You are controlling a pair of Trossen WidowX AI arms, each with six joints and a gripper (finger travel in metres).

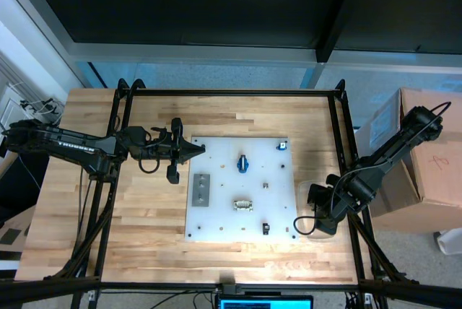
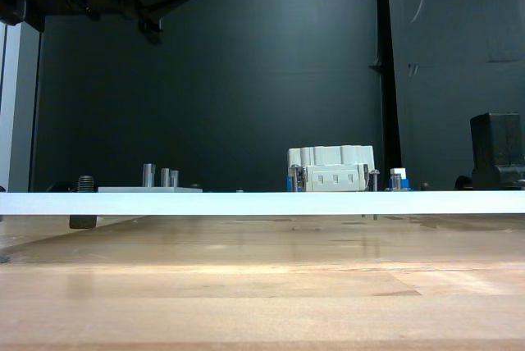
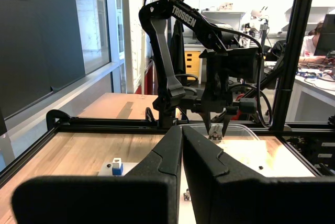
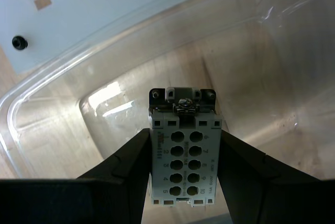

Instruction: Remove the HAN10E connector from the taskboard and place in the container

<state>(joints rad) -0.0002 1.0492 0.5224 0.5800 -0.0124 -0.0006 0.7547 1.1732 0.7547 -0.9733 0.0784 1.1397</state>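
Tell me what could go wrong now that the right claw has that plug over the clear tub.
The right claw pinches the plug only by its two sides, so it might slip or tip before release. It hangs above the tub; dropped from there it might bounce or land crooked. The left claw, shut, hovers over the board's left edge, far off, so a collision seems unlikely.

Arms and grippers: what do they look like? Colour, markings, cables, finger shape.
Both are matte black. Left arm and right arm carry white TROSSEN lettering. A black cable loops by each wrist. Fingers are broad black wedges: left gripper, shut, is above the board's left edge; right gripper is shut on the HAN10E connector above the clear container.
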